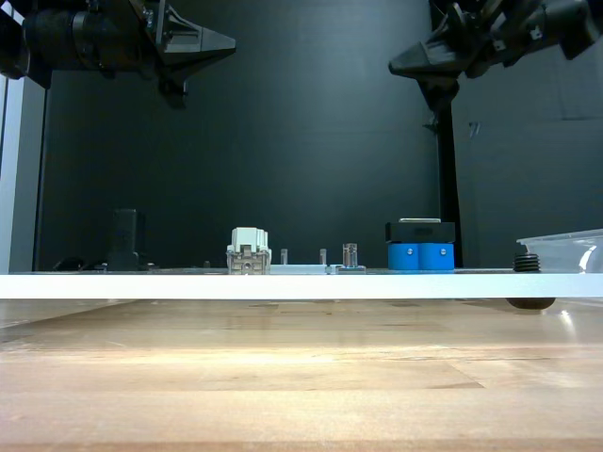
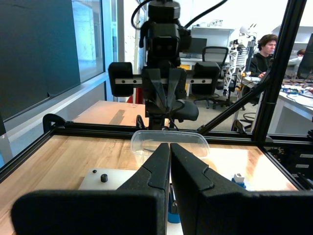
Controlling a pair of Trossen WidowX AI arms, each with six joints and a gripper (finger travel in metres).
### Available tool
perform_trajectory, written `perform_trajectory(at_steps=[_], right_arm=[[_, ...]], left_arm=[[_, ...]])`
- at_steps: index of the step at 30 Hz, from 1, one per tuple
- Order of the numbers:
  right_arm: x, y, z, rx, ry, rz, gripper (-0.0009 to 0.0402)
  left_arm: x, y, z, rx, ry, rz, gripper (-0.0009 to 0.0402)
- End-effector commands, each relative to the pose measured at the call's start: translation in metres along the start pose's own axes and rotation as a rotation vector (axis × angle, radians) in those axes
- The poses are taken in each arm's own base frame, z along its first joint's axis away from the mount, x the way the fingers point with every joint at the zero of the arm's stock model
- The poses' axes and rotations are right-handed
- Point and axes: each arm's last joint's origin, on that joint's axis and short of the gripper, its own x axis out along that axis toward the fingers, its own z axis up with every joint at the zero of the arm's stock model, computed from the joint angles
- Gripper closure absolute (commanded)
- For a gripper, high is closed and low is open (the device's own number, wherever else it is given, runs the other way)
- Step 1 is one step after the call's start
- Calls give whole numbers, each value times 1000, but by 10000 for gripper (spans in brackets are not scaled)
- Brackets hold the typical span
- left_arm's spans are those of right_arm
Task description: Remove the RJ45 connector from the taskboard and place in the container
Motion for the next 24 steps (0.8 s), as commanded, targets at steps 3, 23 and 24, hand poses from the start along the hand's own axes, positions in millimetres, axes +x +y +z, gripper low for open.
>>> perform_trajectory(at_steps=[3,23,24], right_arm=[[-1,-14,-7,25,-164,-29,392],[-2,-19,-24,68,-243,-41,393],[-2,-19,-24,68,-244,-41,393]], left_arm=[[0,0,0,0,0,0,393],[0,0,0,0,0,0,393],[0,0,0,0,0,0,393]])
